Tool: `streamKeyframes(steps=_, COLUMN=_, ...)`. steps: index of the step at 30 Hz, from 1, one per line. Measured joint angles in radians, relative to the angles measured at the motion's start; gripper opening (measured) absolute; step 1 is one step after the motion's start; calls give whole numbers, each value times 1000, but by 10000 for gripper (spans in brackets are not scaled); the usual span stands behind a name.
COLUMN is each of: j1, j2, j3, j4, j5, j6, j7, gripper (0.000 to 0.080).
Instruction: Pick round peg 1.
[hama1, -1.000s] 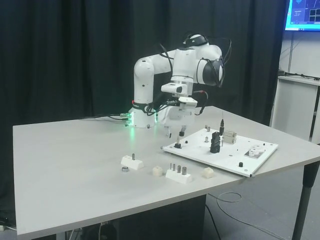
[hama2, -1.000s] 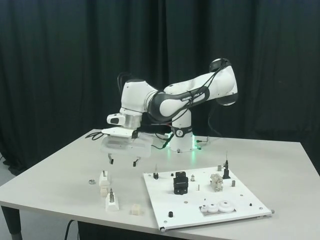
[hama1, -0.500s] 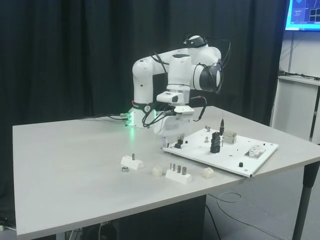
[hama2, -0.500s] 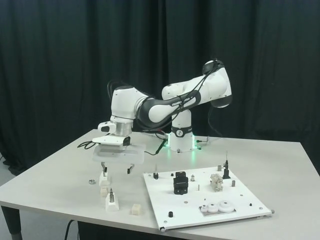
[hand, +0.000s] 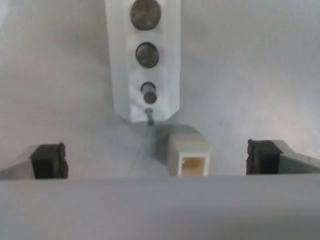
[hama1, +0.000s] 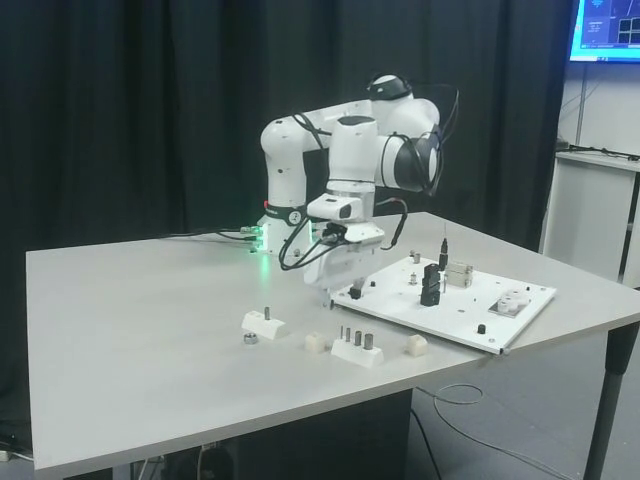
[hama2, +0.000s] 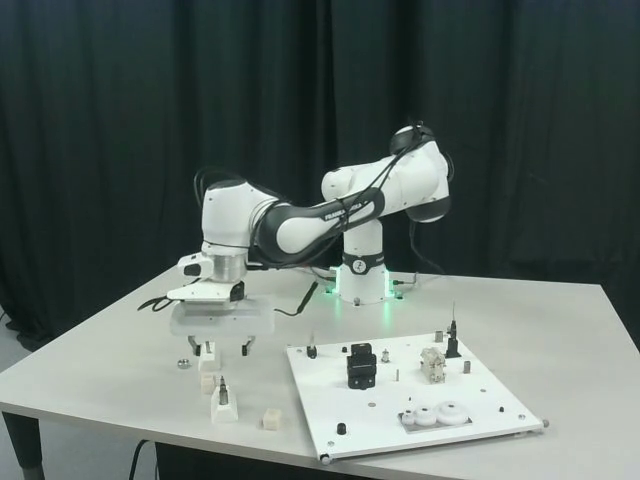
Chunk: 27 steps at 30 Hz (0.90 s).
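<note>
Here the end effector (hand: 155, 159) hangs above the grey counter (hama1: 130, 320) with its two fingers spread wide and nothing between them. In the wrist view a white peg holder (hand: 144, 60) carries four round pegs in a row, running from thick to thin; which one is round peg 1 cannot be told. A small hollow block (hand: 188, 155) sits just beside the holder's thin-peg end, between the fingertips. In the first room view the white assembly board (hama1: 455, 300) lies at three o'clock from the holder (hama1: 357, 350).
</note>
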Motion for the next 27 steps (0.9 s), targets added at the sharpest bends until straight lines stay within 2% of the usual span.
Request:
streamKeyframes(steps=14, j1=-93, j2=12, j3=45, j4=106, j5=-9, j6=-26, j7=0, gripper=800)
streamKeyframes(steps=27, j1=-126, j2=20, j3=85, j4=134, j5=-54, j6=-26, j7=-4, gripper=800)
